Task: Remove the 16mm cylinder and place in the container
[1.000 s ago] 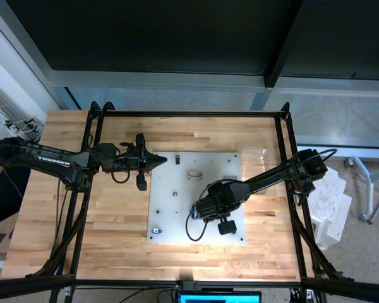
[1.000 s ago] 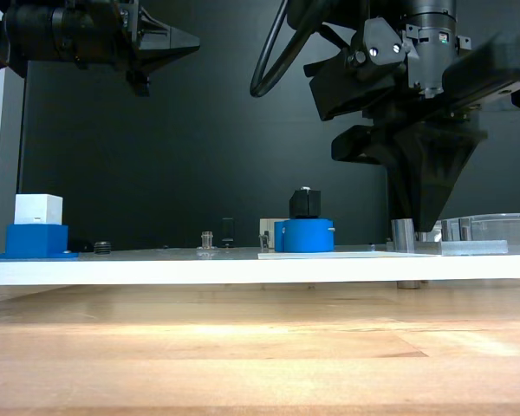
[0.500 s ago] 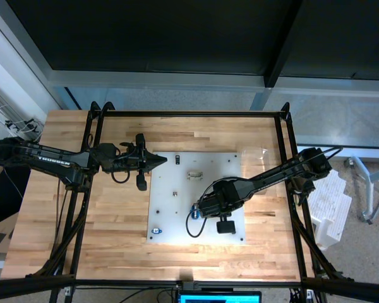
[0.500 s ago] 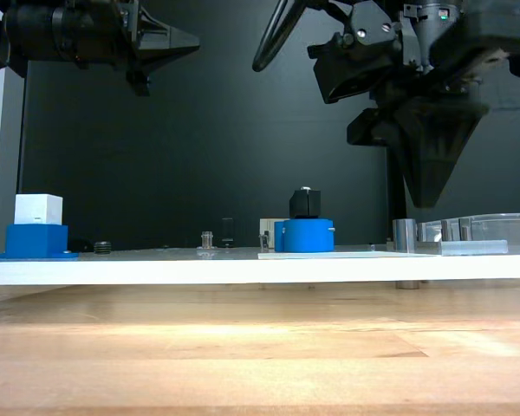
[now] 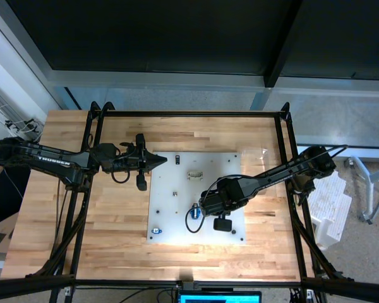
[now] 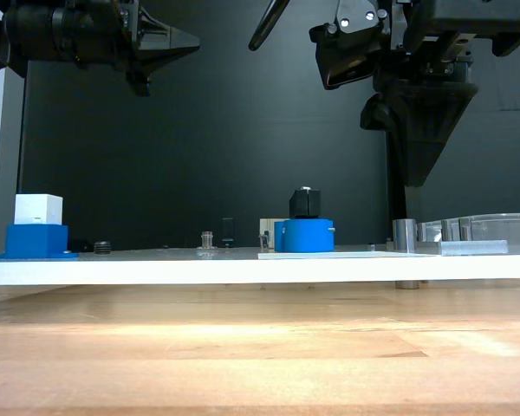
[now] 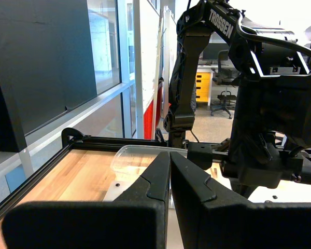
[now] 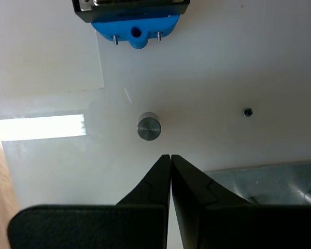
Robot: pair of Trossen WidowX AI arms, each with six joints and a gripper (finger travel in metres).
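The right tool [image 8: 170,155] hangs over the white board [image 8: 207,62], fingers pressed together, gripping nothing. Just under it the 16mm cylinder [image 8: 149,126] stands upright in the board. The container [image 5: 254,153] sits beyond the board's far right corner. The left tool [image 7: 169,153] hovers at the board's left edge, closed and empty.
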